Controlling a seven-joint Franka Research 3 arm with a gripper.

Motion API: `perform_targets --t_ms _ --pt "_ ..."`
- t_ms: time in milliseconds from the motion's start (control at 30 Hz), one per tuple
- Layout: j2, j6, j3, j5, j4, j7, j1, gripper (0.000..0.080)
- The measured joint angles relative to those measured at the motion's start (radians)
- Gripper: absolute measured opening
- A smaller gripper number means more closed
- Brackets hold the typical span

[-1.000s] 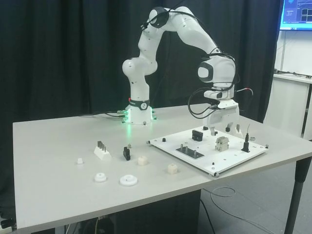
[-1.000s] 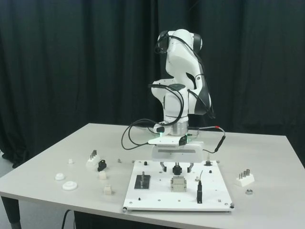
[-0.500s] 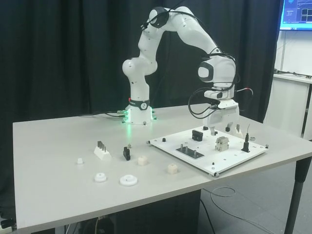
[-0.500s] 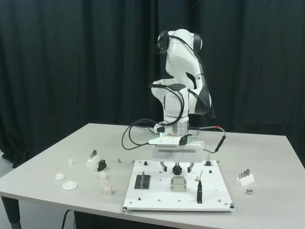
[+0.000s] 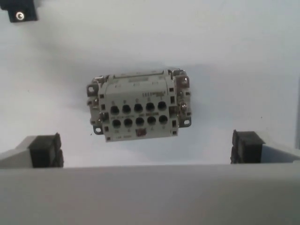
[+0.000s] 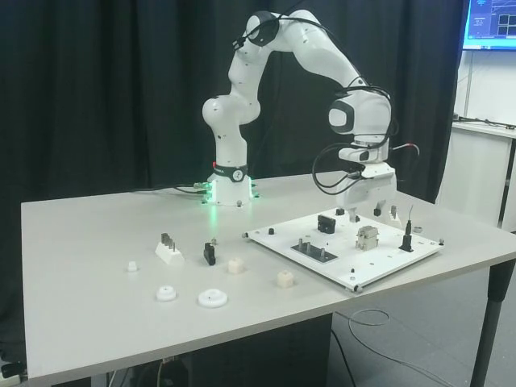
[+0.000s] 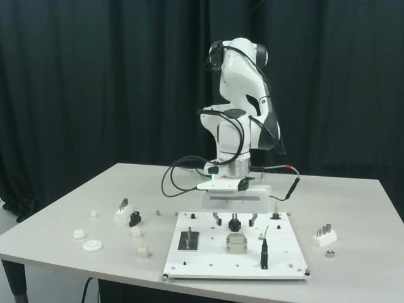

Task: Pick large gear.

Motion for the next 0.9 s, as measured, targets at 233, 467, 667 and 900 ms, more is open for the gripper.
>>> perform_targets --t_ms 233,467,667,900 --pt "-0.006 -0.026 0.000 -0.005 0.015 -0.001 0.001 0.0800" --pt "-0.016 -0.052 -0.004 -0.025 0.035 -0.001 0.001 0.0800" --pt "-0.017 -0.083 -0.030 -0.068 0.067 -0.004 -0.001 0.0800" --pt "-0.017 -0.135 -0.078 -0.113 0.119 -0.060 -0.022 0.0800"
